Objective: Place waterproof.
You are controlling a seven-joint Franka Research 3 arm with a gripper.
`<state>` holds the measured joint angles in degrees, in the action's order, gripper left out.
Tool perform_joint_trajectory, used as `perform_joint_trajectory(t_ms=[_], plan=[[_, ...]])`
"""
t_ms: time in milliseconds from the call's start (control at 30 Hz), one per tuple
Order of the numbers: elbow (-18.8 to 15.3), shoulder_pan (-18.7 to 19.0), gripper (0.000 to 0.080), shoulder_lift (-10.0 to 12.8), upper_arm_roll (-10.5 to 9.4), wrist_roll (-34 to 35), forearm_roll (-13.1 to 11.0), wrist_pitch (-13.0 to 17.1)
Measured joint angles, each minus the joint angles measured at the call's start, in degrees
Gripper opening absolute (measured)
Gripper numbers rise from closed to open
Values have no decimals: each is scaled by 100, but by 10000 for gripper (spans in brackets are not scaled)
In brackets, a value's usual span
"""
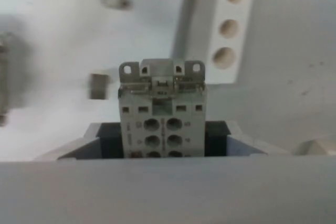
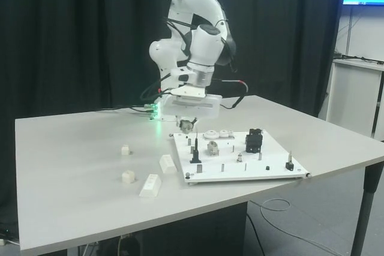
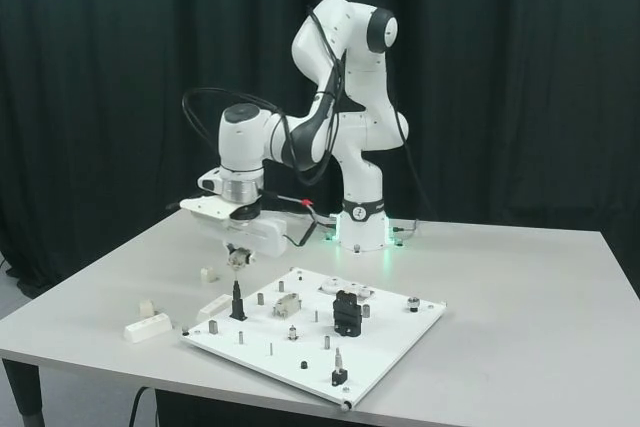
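My gripper [image 1: 163, 148] is shut on the waterproof connector [image 1: 161, 111], a grey-white block with two rows of round sockets and a latch at its far end. It sticks out from between the fingers. From the first room view, the gripper [image 2: 187, 125] hangs with the part just above the far left corner of the white board [image 2: 273, 169]. In the second room view the gripper [image 3: 238, 257] is above the board's [image 3: 390, 342] left edge, over a black post [image 3: 237, 303]. Nothing I see shows the connector touching the board.
The board carries a black block [image 2: 254, 141], round white fittings [image 2: 217, 134] and several small pegs. Loose white blocks [image 2: 151, 185] [image 2: 168, 163] lie on the grey table left of the board. Below the wrist I see a white strip with holes [image 1: 228, 24].
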<state>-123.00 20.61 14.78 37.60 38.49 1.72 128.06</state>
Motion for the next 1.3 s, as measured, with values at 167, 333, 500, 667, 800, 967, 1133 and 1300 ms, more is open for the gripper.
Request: perform_joint_trajectory(t_ms=[167,333,500,667,800,967,1133,1300], plan=[[0,-266,313,71,-69,-192,103,96],[0,-568,313,202,-135,-453,131,320],[-1,-907,313,365,-231,-705,130,590],[-3,-1276,313,541,-389,-935,108,865],[-3,-1593,313,688,-564,-1114,38,1086],[-3,-1939,313,851,-771,-1469,-211,1351],[2,-2121,313,989,-849,-1864,-558,1529],[22,-2179,313,1095,-850,-2153,-890,1619]])
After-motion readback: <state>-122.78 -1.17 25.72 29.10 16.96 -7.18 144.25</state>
